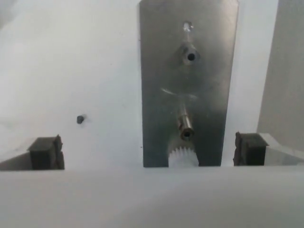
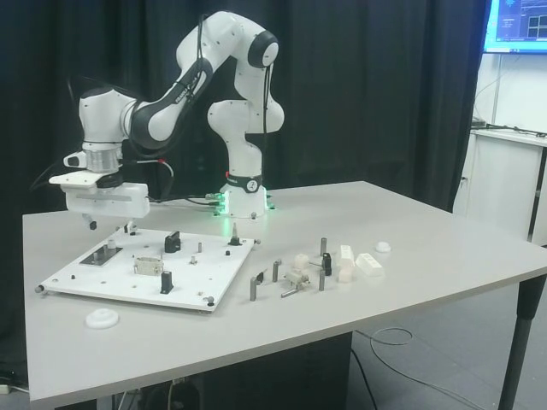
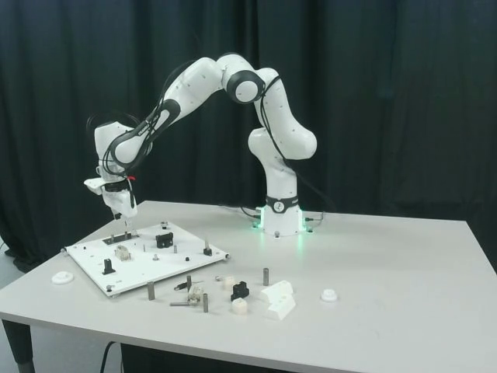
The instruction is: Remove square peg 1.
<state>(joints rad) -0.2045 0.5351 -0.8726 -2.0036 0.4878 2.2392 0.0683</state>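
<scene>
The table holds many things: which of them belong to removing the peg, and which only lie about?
Belong to the job:
gripper, open, above the board
white board
grey plate on the board, with its pegs

Only lying about:
loose pegs beside the board
white blocks
white disc in front of the board
small white cap

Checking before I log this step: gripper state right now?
Gripper: open, holding nothing, fingers spread either side of the grey metal plate on the white board.
</scene>
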